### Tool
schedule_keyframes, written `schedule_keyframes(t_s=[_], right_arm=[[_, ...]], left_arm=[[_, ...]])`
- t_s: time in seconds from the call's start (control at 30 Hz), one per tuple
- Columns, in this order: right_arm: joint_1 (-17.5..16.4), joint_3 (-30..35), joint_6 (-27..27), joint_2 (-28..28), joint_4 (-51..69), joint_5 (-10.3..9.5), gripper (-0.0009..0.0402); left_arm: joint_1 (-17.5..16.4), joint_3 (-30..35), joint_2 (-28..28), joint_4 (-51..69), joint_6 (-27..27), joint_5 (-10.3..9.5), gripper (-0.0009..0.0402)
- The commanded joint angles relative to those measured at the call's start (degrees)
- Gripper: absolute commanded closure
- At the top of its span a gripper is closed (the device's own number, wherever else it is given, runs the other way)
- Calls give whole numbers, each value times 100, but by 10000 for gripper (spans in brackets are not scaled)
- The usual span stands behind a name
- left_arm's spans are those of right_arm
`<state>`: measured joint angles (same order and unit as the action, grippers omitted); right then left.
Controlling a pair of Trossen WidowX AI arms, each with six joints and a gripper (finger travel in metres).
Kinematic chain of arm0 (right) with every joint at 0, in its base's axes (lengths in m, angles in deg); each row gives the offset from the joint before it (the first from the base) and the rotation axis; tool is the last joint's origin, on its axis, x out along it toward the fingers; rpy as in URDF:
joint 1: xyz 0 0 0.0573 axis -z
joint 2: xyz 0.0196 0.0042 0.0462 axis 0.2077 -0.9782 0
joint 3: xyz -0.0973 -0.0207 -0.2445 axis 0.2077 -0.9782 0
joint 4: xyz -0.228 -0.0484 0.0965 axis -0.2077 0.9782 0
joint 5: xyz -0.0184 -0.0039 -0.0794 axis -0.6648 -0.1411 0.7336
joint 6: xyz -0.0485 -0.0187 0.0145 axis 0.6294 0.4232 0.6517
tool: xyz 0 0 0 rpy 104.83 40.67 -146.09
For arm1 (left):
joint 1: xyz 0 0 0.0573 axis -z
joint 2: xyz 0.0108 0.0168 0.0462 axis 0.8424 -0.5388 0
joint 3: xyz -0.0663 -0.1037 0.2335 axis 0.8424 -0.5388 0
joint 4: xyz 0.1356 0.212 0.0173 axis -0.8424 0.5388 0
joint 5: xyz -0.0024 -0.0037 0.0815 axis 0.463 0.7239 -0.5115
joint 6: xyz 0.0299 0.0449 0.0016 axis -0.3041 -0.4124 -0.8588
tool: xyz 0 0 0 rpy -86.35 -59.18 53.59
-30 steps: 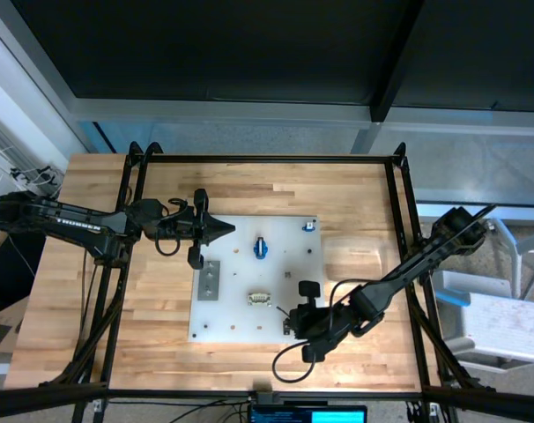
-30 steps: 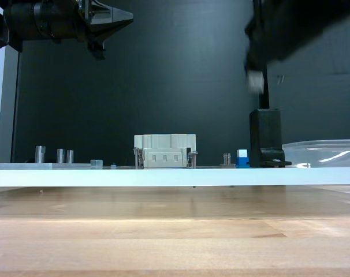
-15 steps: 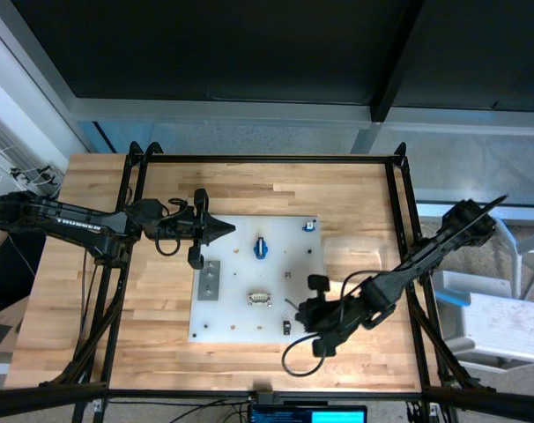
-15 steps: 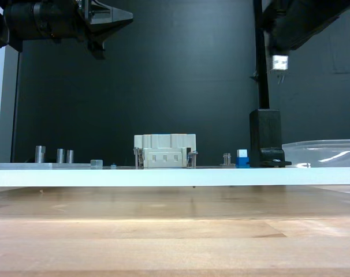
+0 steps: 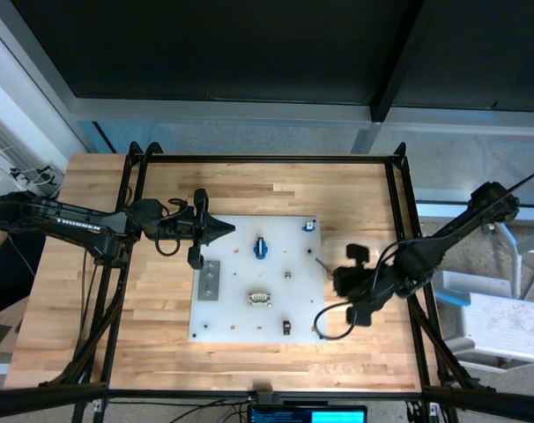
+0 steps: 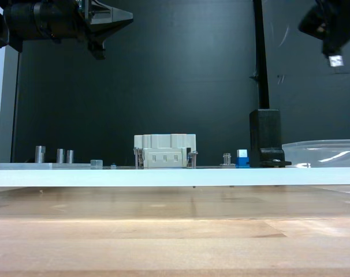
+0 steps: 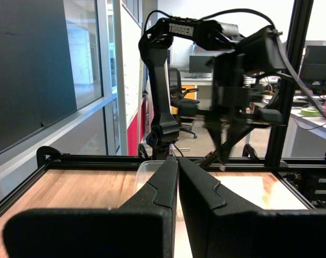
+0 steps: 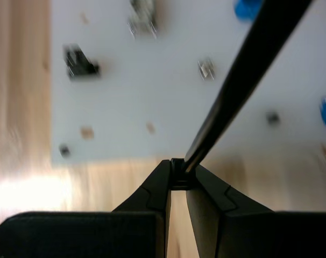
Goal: Remove the USB connector from the USB hub and place in the container
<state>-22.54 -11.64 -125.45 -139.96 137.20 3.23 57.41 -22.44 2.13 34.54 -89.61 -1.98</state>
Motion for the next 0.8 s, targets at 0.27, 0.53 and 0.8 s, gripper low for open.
schedule_keyframes(t_s=[0.27, 0.53, 0.8], right_arm=[[485, -46, -153, 632, 1921, -173, 393], [1086, -782, 164, 997, 1967, -643, 393], [1410, -1648, 664, 1025, 1200, -1040, 392]], left_arm=[[0, 2, -4, -2, -2, 0, 393], [0, 2, -4, -2, -2, 0, 392], [0, 2, -4, -2, -2, 0, 392]])
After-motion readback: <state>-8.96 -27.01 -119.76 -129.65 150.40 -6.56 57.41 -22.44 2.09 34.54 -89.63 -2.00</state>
